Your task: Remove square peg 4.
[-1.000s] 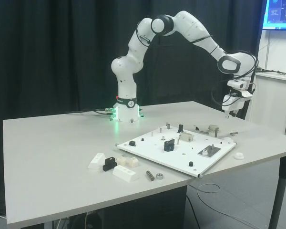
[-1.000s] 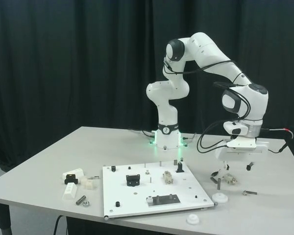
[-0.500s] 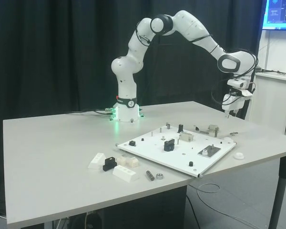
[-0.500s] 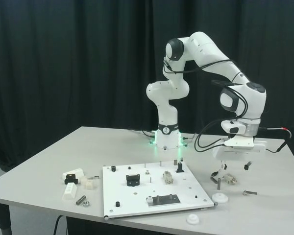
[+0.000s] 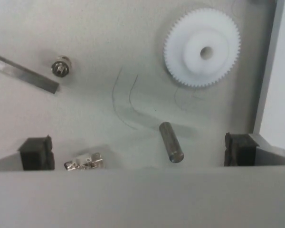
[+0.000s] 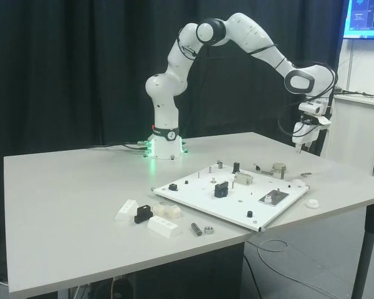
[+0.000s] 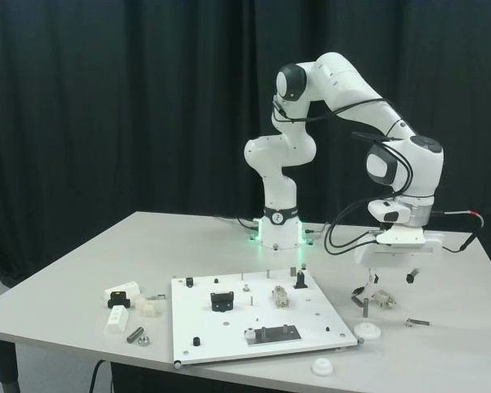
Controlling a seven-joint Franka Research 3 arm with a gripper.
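Observation:
A short grey peg (image 5: 171, 141) lies on its side on the grey table, just off the white board (image 7: 229, 332). My gripper (image 5: 137, 151) hangs above it, open, with its black fingertips (image 5: 36, 153) wide apart and nothing held between them. In the room views the gripper (image 7: 389, 277) (image 6: 301, 140) hovers over the table past the board's edge (image 6: 237, 202), with the peg (image 7: 362, 304) on the table below it.
Near the peg lie a white gear (image 5: 202, 47) (image 7: 365, 331), a flat metal bar (image 5: 23, 74), a small bolt (image 5: 61, 66) and a small metal fitting (image 5: 83, 163). A second white gear (image 7: 322, 367) sits by the table edge. White blocks (image 6: 129, 209) lie at the board's other side.
The gripper has risen a little straight up from the table. The peg and the other parts stay where they were.

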